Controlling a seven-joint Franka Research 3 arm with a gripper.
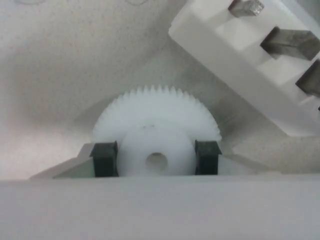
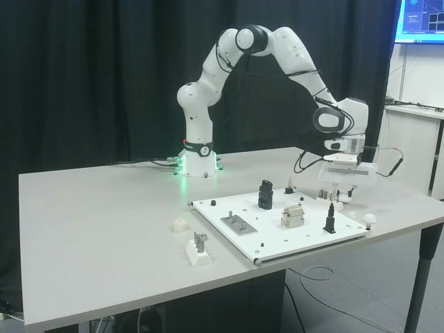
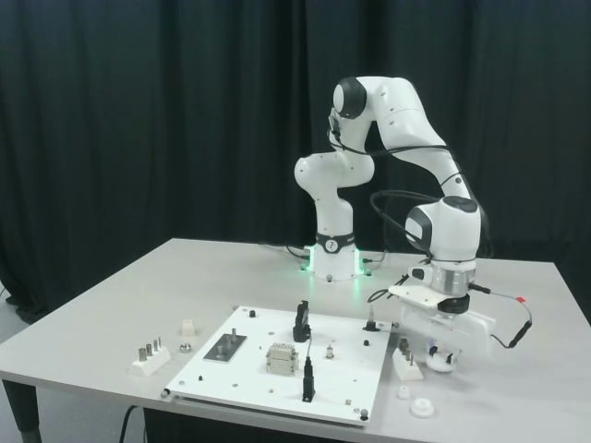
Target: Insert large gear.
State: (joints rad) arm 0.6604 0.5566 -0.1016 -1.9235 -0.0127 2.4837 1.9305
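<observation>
Gripped between two black pads (image 1: pixel 105 159), the gear (image 1: pixel 157 131) sits white and toothed in the wrist view, its hub pinched from both sides and a small bore showing at its centre. So the end effector (image 1: pixel 156 159) is closed on the gear, holding it just above the grey worktop (image 2: pixel 104 208). Beside it lies a white block (image 1: pixel 240 65) carrying grey pegs. From the room views, the end effector (image 3: pixel 441 355) hangs low beside the edge of the white board (image 3: pixel 277 374), which carries several small black and grey fixtures. Another small white stand (image 2: pixel 198 253) with pegs rests on the worktop at the board's far side. Green light glows at the arm's base (image 2: pixel 196 163).
</observation>
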